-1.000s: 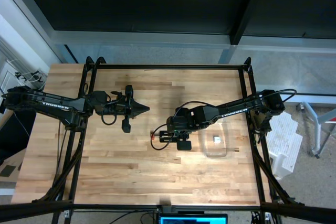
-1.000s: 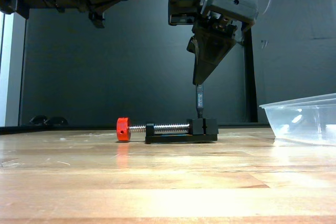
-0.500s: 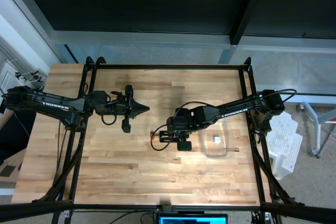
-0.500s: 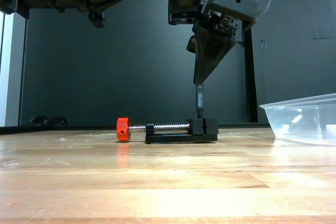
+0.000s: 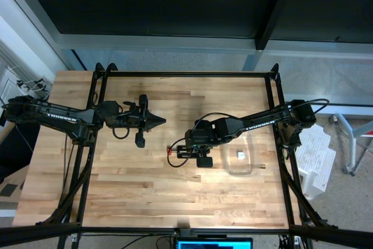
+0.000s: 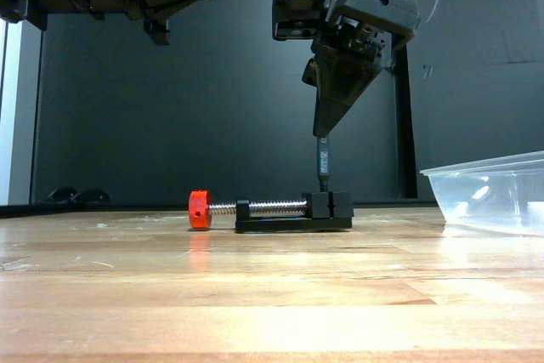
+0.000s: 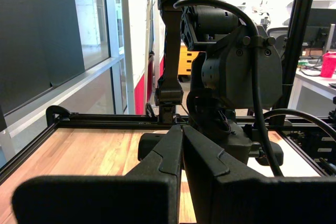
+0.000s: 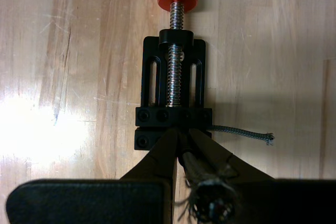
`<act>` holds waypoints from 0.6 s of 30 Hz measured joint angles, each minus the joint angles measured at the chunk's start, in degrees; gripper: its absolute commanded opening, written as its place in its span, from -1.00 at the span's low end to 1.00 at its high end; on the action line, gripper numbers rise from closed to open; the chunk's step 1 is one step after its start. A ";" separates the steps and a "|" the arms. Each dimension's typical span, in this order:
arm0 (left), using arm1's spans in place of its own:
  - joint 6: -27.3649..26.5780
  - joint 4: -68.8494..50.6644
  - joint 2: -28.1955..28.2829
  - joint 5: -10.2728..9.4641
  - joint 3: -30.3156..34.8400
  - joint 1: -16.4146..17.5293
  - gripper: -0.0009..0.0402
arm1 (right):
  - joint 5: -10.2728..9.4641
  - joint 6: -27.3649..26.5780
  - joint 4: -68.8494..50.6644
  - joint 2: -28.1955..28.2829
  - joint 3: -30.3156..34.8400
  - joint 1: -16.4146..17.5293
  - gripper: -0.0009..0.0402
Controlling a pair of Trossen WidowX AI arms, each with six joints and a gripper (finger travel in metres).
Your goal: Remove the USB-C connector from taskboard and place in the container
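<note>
Right pincer [image 6: 321, 132] clamped on USB-C connector [image 6: 322, 166], seated upright in taskboard [image 6: 293, 212], centre frame. Pull and drop into container [image 6: 489, 197], right edge, both pending. Left pincer [image 5: 161, 121] closed, parked left of centre.

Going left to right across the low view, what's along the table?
Orange-red knob, USB-C connector upright on the taskboard with the right gripper shut on its top, container. The left gripper hangs shut, high at upper left.

High: above desk's [image 5: 145, 196] near edge, downward. Low: desk-level, near black block fixture with orange-red knob [image 6: 331, 210]. Left wrist: level along left hand [image 7: 182, 129], desk's left side. Right wrist: down along right hand [image 8: 181, 136] onto same fixture.
</note>
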 measured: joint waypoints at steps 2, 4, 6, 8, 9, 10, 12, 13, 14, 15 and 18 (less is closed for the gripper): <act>0.00 0.00 0.00 0.00 0.02 0.00 -0.96 | 0.00 0.00 0.00 -0.07 0.00 0.00 -0.96; 0.00 0.00 0.00 0.00 0.02 0.00 -0.96 | 0.02 0.00 -0.04 -0.20 0.00 0.00 -0.96; -0.02 0.00 0.00 0.00 0.02 0.00 -0.96 | 0.00 0.00 -0.09 -0.39 -0.02 0.00 -0.96; 0.00 0.00 0.00 0.00 0.02 0.00 -0.96 | -0.02 0.00 -0.20 -0.61 -0.04 0.02 -0.96; -0.02 0.00 0.00 0.00 0.02 0.00 -0.96 | -0.07 0.00 -0.33 -0.74 -0.07 0.00 -0.96; 0.00 0.00 0.00 0.00 0.00 0.00 -0.96 | -0.09 0.02 -0.44 -0.90 -0.09 0.00 -0.96; 0.00 0.00 0.00 0.00 0.00 0.00 -0.96 | -0.07 0.04 -0.59 -1.20 -0.13 0.00 -0.96; 0.00 0.00 0.00 0.00 0.00 0.00 -0.96 | 0.07 0.04 -0.48 -1.75 -0.11 0.00 -0.96; 0.00 0.00 0.00 0.00 0.02 0.00 -0.96 | 0.17 0.04 -0.48 -2.19 0.07 0.00 -0.96; -0.02 0.00 0.00 0.00 0.02 0.00 -0.96 | 0.24 0.04 -0.48 -2.58 0.22 -0.04 -0.96; -0.02 0.00 0.00 0.00 0.00 0.00 -0.96 | 0.22 0.07 -1.38 -2.51 0.28 -0.04 -0.96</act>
